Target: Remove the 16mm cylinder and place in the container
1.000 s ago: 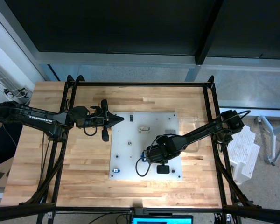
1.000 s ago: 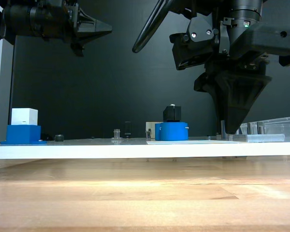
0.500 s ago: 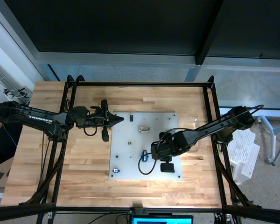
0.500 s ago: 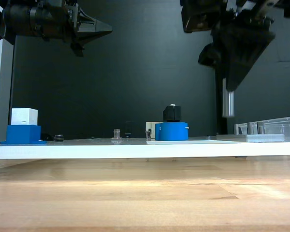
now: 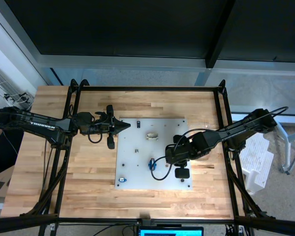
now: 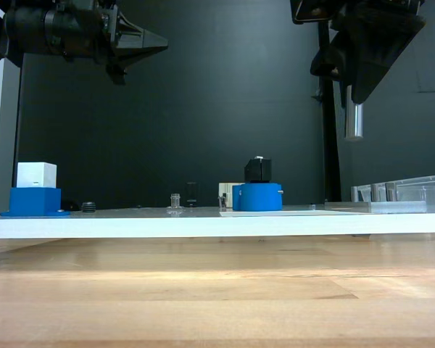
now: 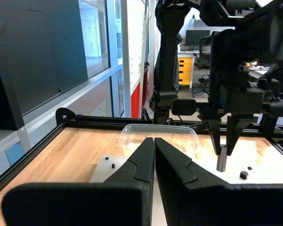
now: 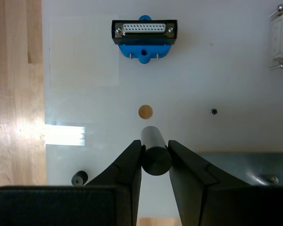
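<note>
Clearly the peg is out of the board and the carry to the tray is the step in hand. The right claw point(image 6: 359, 93) hangs well above the white board point(image 5: 137, 167), closed on the top end of the cylinder point(image 6: 354, 122), which points straight down, clear of everything. Looking along the claw, an empty round hole point(image 8: 145, 111) shows in the board just beyond the peg. The clear tray point(image 7: 132, 132) sits at the board's right side, near the right arm but apart from it. Next, I judge, the arm must swing the peg sideways over the tray's rim, lower it inside and only then let go; smooth metal held by one end could slip. The left claw point(image 6: 163, 43) is parked high over the board's left edge, fingers together, holding nothing.
</note>
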